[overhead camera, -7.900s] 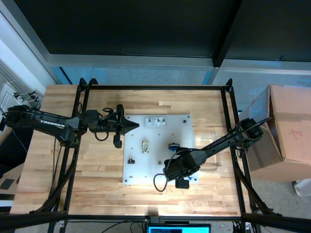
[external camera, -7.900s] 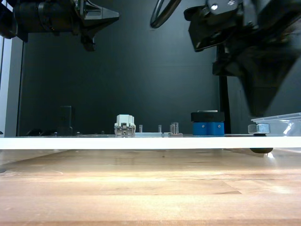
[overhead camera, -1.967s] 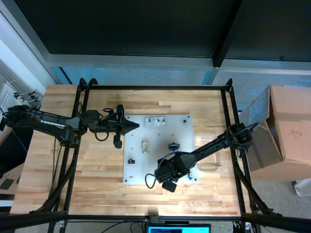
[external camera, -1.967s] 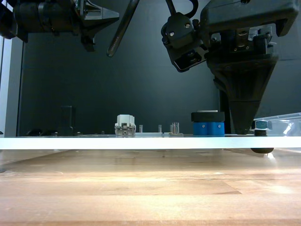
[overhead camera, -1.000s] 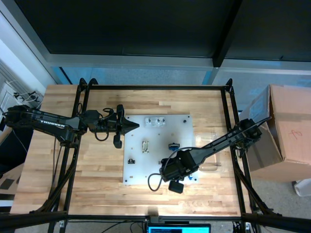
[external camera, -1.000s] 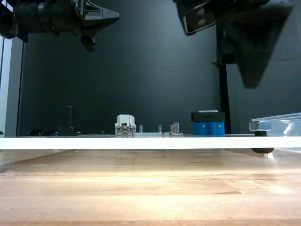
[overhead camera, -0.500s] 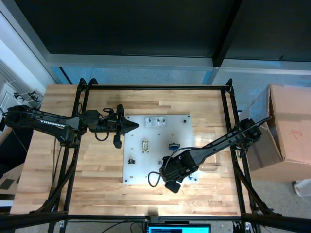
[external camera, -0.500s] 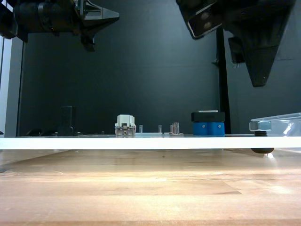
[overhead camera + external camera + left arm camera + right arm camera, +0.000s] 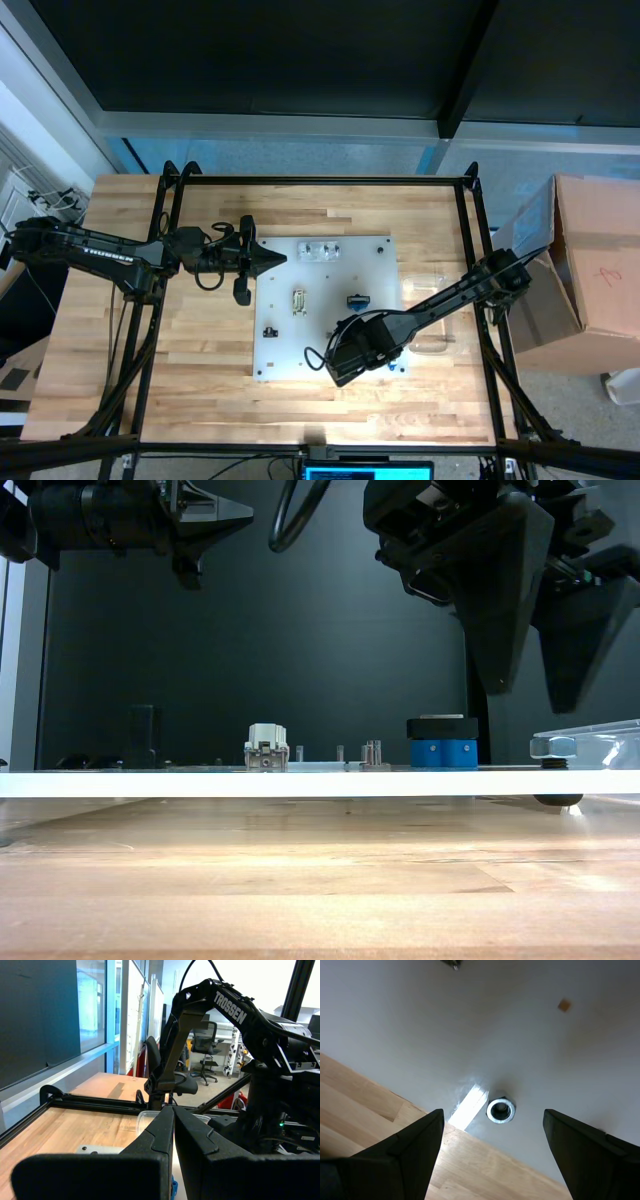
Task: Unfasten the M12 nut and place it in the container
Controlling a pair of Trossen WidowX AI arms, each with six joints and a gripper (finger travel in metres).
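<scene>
The small silver nut (image 9: 551, 747) sits on its stud, with black ribs (image 9: 551, 764) showing under it, near the white board's (image 9: 285, 350) near right edge. In the right wrist view the nut (image 9: 500, 1110) lies straight below, between the two dark fingers (image 9: 412, 1155). My right gripper (image 9: 530, 700) hangs open a good way above the nut, touching nothing. In the high view that arm (image 9: 360, 348) hides the nut. My left gripper (image 9: 280, 259) is shut and empty, high over the board's far left edge.
The clear container (image 9: 440, 345) stands just right of the board; I cannot tell what it holds. A blue block (image 9: 441, 752), a white connector (image 9: 266, 750) and small posts stand mid-board. A cardboard box (image 9: 590, 270) sits off the table's right side.
Two seconds ago the right gripper's tip was down beside the nut; it has risen, turned and spread its fingers. The nut stays on its stud. The left arm has not moved.
</scene>
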